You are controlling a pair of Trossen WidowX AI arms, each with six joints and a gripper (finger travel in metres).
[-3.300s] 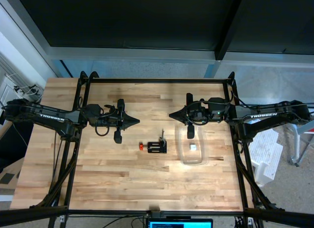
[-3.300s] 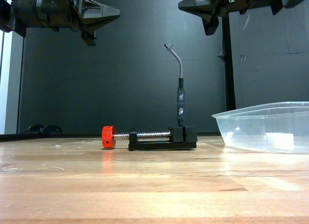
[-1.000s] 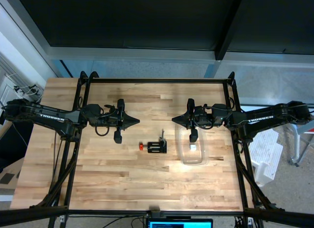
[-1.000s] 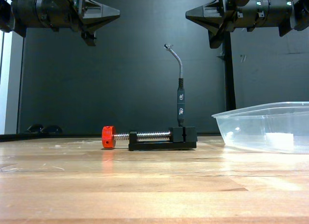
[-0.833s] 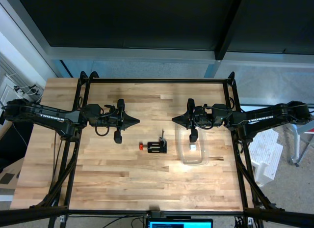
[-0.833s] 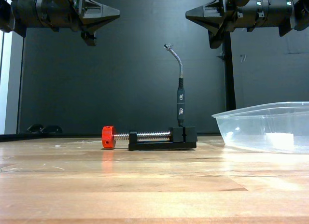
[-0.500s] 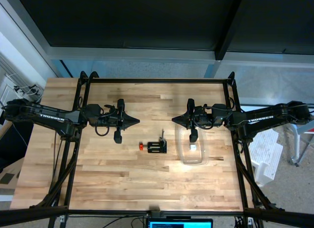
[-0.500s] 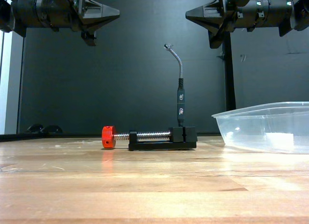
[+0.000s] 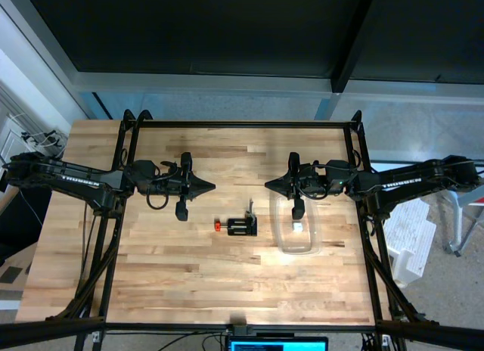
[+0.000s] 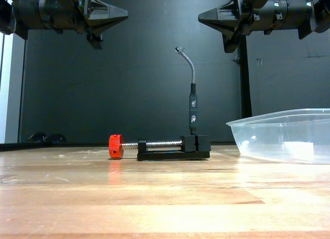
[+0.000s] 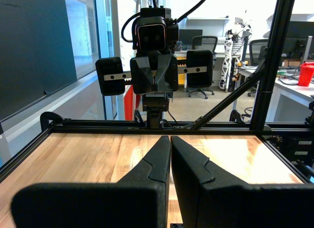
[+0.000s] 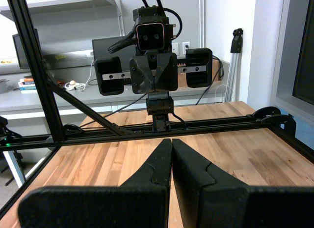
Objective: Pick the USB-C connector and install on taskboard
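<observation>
The taskboard (image 9: 240,228) is a small black block with a red-orange knob (image 10: 116,146) and a silver screw, lying mid-table. The USB-C connector (image 10: 192,113), a black plug with a short braided cable stub, stands upright out of the block's right end (image 10: 196,144); from above the connector (image 9: 249,209) is a thin dark line. My left gripper (image 9: 212,187) hovers shut, high and left of the board, its fingertips (image 11: 170,137) together. Level with it on the other side, my right gripper (image 9: 267,184) is also shut, pads (image 12: 171,139) closed on nothing.
A clear plastic tray (image 9: 296,230) with a small white piece (image 9: 298,225) inside lies right of the board, below the right arm. A black frame (image 9: 242,125) rims the table. Bare wood stretches in front of the board.
Over three seconds my right gripper has drawn back a little to the right and dropped slightly. Within the last second nothing has moved. The left arm has stayed still.
</observation>
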